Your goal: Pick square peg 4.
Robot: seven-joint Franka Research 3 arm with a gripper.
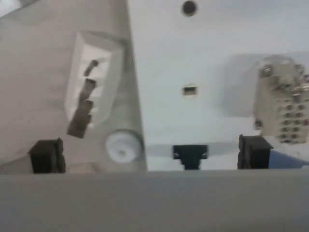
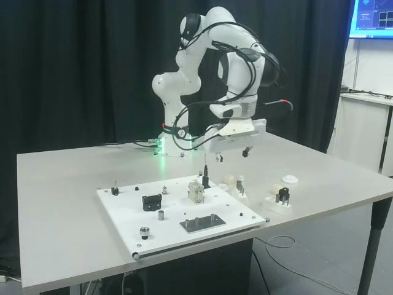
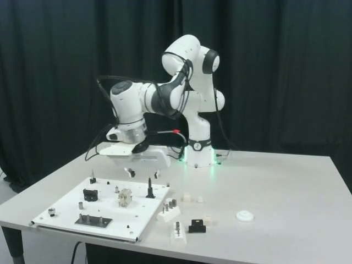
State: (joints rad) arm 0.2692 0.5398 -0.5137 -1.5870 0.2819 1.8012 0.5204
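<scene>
Hovering with gripper (image 1: 149,154) spread, high above the white board (image 2: 178,212). Pegs (image 1: 84,96) seated in white holder (image 1: 94,72) beside board's edge. Descend vertically, straddle the fourth peg, avoid neighbours.

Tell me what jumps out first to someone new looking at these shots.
The white arm, bent over and hanging its gripper in the air above the far edge of the white board. Next, the green glow at the arm's base, against the black curtain. Then the white peg holder with its dark pegs, beside the board.
</scene>
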